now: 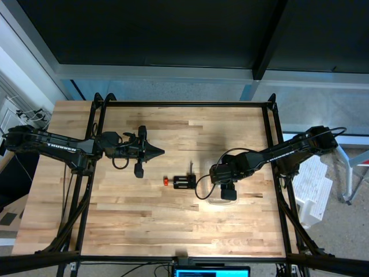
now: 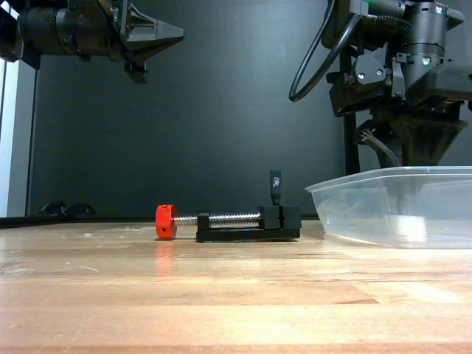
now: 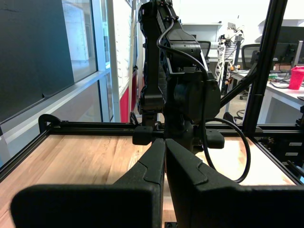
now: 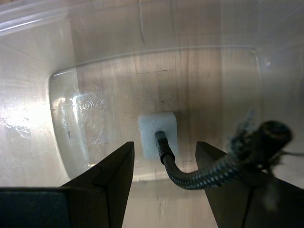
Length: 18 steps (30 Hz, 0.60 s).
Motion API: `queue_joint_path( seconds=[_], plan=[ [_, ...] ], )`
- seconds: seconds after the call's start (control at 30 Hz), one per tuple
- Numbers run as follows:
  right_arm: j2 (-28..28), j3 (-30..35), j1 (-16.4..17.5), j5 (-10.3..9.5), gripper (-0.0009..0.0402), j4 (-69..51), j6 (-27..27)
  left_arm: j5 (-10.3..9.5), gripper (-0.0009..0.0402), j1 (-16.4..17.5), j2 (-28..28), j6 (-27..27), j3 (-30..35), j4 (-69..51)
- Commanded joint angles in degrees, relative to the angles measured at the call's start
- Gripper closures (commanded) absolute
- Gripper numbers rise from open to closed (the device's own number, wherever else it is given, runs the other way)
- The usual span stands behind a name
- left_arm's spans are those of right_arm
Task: Pick the USB-C connector and install on taskboard
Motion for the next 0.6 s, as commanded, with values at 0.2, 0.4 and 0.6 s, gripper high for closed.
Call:
queue_joint_path(
  seconds=[0.2,0.4,0.6],
  plan=[
    [0.0,-0.9,0.0,-0.04,0.0249,1.3,0.5,0.02,0.0393,0.0,0.0,0.0,0.0,0.0],
    [0.0,-1.5,0.1,-0.24,0.0278,2.2,1.0,0.02,0.0393,0.0,0.0,0.0,0.0,0.0],
    [0.0,-1.6,0.1,-0.24,0.0308,2.3,1.6,0.02,0.0393,0.0,0.0,0.0,0.0,0.0]
  ],
)
